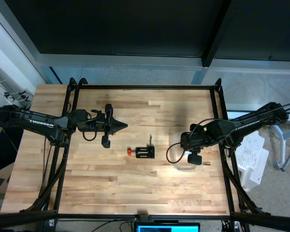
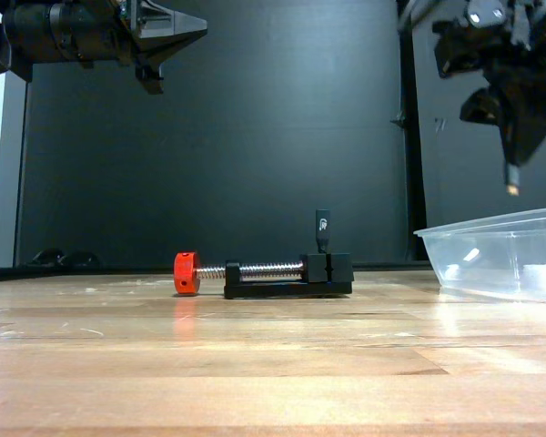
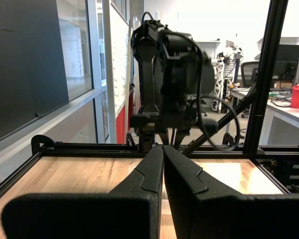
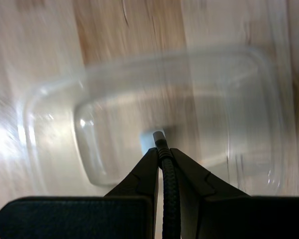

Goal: Pick the USB-C connector and install on taskboard

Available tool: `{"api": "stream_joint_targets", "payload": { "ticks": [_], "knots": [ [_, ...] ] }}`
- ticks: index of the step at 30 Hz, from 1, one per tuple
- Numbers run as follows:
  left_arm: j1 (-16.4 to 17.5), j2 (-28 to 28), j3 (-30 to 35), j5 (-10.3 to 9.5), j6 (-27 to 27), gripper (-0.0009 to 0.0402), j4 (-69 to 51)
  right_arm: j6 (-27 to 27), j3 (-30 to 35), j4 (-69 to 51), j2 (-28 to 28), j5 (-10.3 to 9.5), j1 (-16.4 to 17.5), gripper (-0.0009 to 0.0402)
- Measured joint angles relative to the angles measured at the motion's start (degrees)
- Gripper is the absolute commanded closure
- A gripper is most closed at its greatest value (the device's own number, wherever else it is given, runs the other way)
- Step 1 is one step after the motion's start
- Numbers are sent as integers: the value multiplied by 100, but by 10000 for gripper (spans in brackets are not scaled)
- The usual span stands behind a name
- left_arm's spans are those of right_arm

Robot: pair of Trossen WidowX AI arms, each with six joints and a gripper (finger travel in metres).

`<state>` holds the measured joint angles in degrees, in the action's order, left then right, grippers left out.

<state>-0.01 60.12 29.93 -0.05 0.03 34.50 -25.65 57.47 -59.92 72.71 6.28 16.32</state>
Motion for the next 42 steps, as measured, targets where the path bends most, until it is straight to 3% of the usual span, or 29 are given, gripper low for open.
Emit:
{"api": "stream_joint_targets", "payload": {
  "ticks": [8,11,16,25,39,42],
  "knots": [
    [0,-2,2,0,0,393,0,-400,568,-31,422,35,-76,394],
    [0,-2,2,2,2,393,2,-402,811,-37,625,203,-79,393],
    [0,0,2,2,0,393,0,-400,1287,-227,1040,321,-98,393],
    [0,0,2,2,2,393,0,-273,2308,-570,1917,295,-127,393],
    [0,-2,2,0,2,393,2,-52,3200,-627,2944,256,-317,393],
    [0,0,0,2,0,393,0,52,3329,-542,3099,114,-402,393]
  ]
}}
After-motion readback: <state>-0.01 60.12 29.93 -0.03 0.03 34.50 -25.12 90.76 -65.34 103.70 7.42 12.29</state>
